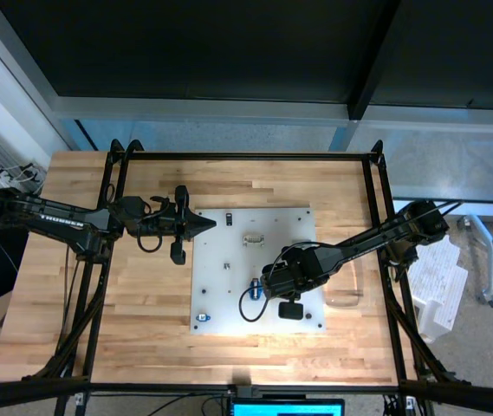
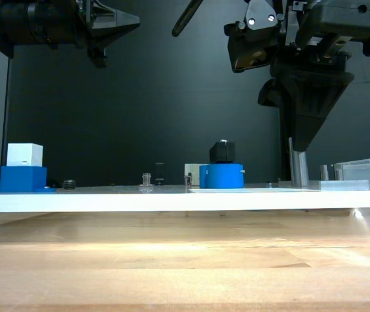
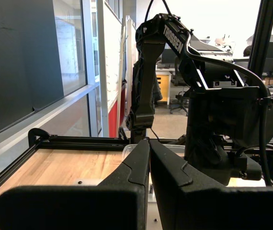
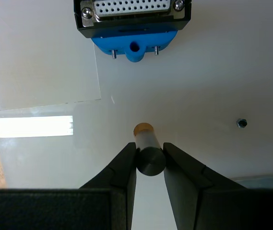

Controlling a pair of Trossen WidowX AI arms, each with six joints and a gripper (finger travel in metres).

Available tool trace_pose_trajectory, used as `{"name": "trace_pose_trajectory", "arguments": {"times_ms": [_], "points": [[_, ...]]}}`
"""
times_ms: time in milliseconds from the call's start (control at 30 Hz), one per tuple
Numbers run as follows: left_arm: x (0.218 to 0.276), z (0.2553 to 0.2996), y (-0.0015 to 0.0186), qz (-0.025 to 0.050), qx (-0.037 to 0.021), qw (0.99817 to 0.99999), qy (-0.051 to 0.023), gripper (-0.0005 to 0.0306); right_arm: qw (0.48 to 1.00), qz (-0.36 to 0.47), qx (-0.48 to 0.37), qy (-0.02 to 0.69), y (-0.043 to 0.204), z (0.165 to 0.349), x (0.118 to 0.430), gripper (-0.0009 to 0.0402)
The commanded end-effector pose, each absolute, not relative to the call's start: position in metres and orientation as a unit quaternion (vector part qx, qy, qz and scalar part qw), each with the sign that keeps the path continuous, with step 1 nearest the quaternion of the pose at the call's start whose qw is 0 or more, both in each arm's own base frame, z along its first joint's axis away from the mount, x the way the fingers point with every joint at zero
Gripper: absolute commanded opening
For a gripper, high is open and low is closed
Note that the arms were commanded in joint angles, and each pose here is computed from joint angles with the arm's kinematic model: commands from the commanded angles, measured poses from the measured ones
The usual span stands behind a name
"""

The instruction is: Pick the 16mm cylinder and install on the taskboard

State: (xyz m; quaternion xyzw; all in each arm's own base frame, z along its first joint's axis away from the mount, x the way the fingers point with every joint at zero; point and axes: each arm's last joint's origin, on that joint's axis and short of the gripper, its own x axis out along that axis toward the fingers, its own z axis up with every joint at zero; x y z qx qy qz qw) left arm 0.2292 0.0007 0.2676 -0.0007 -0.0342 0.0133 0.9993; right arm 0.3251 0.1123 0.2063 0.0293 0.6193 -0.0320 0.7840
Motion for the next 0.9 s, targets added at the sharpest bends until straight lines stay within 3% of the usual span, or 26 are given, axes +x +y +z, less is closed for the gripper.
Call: {"name": "trace_pose_trajectory", "arguments": {"times_ms": [33,900], "points": [[0.2293,0.2677,0.0007,0.0131,-0.0007,0.99932,-0.0344,0.0000,0.783,-0.032,0.029,0.621,0.1124,0.2053,0.3250,0.0011],[0.2293,0.2676,0.0008,0.0131,-0.0007,0.99933,-0.0342,0.0000,0.789,-0.033,0.028,0.613,0.1126,0.2055,0.3266,0.0011]]}}
